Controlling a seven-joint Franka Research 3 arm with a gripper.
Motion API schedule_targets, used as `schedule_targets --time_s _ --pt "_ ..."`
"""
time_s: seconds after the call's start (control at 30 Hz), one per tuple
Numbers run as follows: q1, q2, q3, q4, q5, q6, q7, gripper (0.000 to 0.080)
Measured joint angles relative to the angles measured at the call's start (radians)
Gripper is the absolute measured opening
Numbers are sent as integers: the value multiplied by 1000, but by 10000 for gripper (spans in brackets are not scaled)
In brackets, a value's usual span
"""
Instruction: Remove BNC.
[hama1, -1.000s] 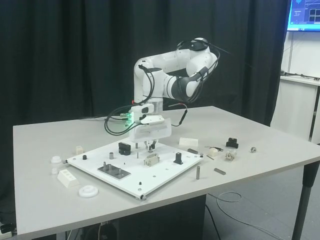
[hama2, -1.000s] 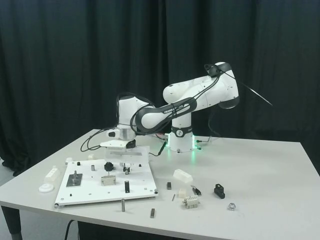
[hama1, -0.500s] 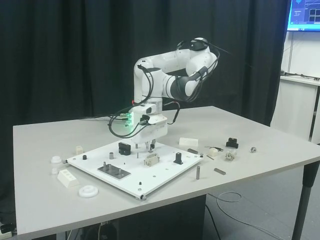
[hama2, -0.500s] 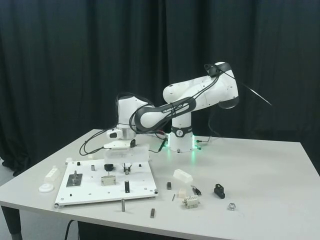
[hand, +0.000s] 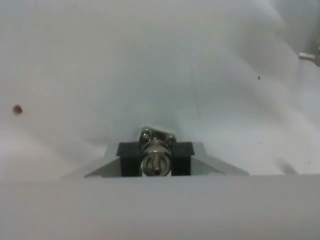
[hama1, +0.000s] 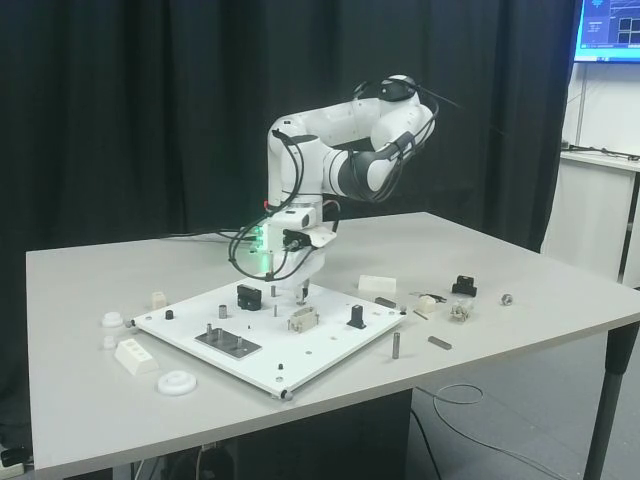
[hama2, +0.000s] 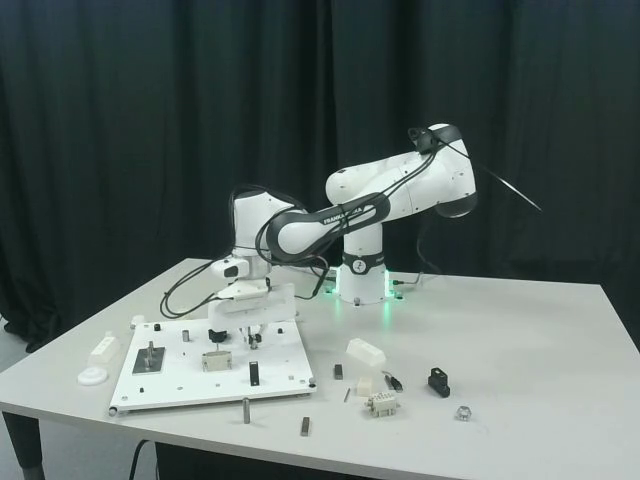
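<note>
- Pincer (hama1: 301, 293) is seen low over the white board (hama1: 300, 362), just above its rear half; whether its fingers are spread or pressed together cannot be told from any view.
- In the wrist view, a metal BNC connector (hand: 156, 159) is seen end-on, seated in a black block (hand: 155, 159) on the white board (hand: 150, 75); it cannot be told whether the block is a fixture or part of the arm.
- Where the BNC connector sits on the board cannot be made out from either room view.
- No containers are visible; the board serves as the carrier, and on it are seen a black block (hama1: 248, 296), a grey plate with an upright pin (hama1: 228, 343), a small metal fixture (hama1: 303, 320) and a black upright piece (hama1: 356, 318).
- The board (hama2: 215, 385) is laid on the grey table (hama1: 80, 280), with the white arm (hama2: 400, 195) bolted behind it; green light is shown at the arm's base (hama2: 362, 292) and at the wrist (hama1: 262, 236).
- Beside the board, white parts are scattered: a ring (hama1: 177, 382), a block (hama1: 135, 355) and a second block (hama1: 377, 284).
- Further along the table lie a black clip (hama1: 463, 286), a metal connector piece (hama1: 460, 312), a small metal nut (hama1: 507, 298) and two dark pins (hama1: 397, 346).
- The room is hung with black curtains (hama2: 150, 120); a lit screen (hama1: 608, 30) is seen in a corner of the first room view.
</note>
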Motion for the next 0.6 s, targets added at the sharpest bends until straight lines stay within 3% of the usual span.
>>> schedule_targets --time_s 0.6 --pt "0 0 -1 0 0 -1 -109 121"
